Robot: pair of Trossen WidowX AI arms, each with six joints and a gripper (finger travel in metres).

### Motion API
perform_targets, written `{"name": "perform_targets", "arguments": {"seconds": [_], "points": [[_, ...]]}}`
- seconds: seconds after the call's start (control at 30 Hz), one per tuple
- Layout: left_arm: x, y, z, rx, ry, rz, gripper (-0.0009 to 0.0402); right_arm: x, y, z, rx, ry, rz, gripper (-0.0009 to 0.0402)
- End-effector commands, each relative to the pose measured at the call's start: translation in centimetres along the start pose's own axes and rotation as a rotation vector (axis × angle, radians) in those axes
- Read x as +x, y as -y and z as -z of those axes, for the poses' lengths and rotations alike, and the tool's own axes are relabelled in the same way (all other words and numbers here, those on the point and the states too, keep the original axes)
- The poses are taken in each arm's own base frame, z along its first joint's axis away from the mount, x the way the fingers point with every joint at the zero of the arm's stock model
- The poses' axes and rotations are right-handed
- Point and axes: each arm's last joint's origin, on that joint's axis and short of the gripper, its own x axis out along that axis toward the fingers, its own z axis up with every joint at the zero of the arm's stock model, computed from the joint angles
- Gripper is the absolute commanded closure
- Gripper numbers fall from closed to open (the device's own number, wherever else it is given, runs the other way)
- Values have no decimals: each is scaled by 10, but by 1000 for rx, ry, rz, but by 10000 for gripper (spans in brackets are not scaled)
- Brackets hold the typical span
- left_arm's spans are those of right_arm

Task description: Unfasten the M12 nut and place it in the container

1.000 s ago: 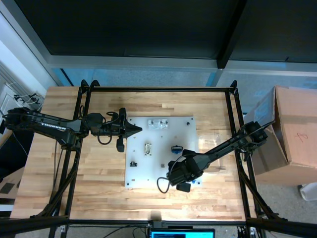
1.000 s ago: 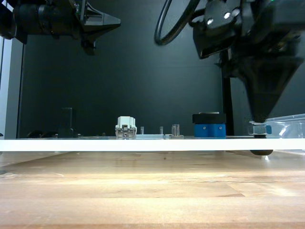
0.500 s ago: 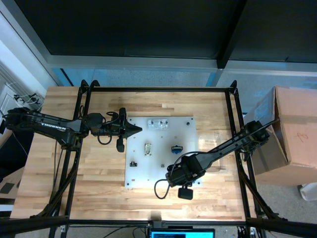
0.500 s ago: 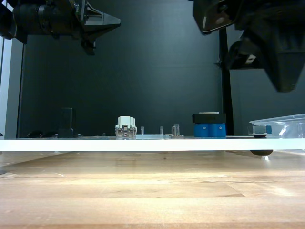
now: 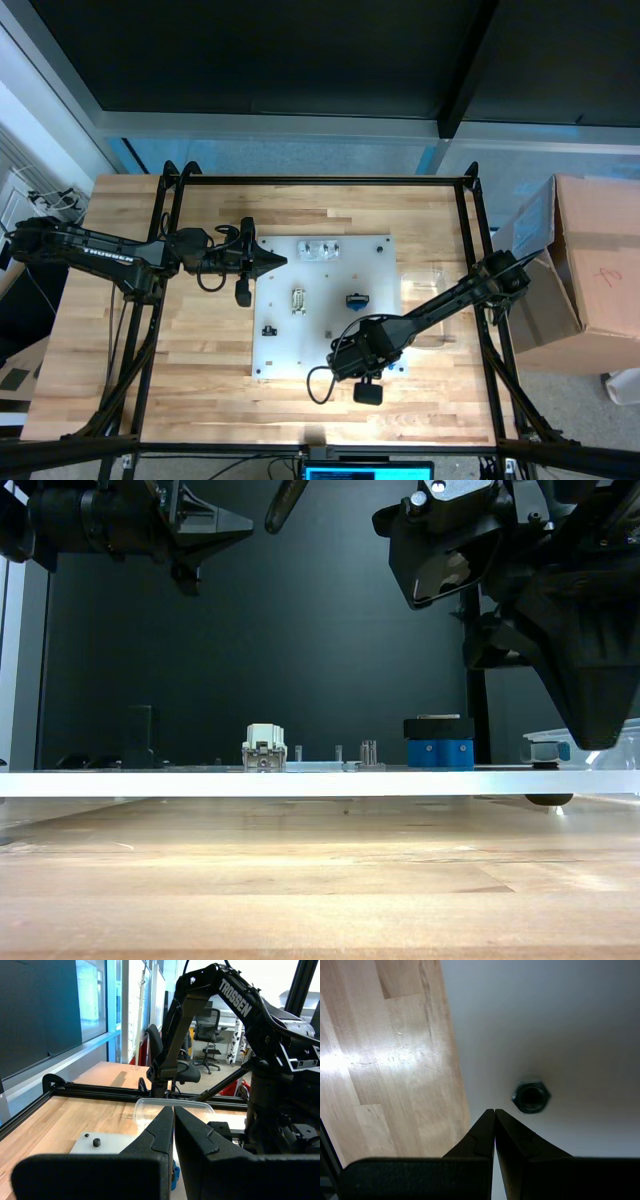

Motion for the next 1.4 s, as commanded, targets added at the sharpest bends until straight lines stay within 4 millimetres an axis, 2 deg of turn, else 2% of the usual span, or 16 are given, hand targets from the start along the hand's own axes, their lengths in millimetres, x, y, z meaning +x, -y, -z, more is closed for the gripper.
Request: {"name": "perform_targets", "arguments": {"seconds": [0.03, 0.13, 0.23, 0.3, 0.6, 0.87, 1.0, 1.13, 1.4], "points": [[0, 0, 0, 0, 0, 0, 393, 1, 0, 0, -2, 1, 1, 393], [0, 0, 0, 0, 0, 0, 393, 1, 2, 0, 2, 14, 41, 393], [0, 0, 0, 0, 0, 0, 393, -4, 10, 3, 67, 66, 226, 393], [0, 0, 0, 0, 0, 0, 393, -7, 12, 7, 71, 52, 264, 393], [0, 0, 0, 0, 2, -1, 393, -15, 11, 10, 74, 26, 204, 393], [0, 0, 0, 0, 2, 0, 393, -29, -1, 7, 39, -22, -27, 393], [0, 0, 0, 0, 0, 0, 393, -31, -4, 5, -4, -11, -69, 393], [0, 0, 0, 0, 0, 0, 393, -26, -4, 3, -18, -3, -48, 393], [0, 0, 0, 0, 0, 0, 393, -5, -3, -1, -57, -17, -18, 393]]}}
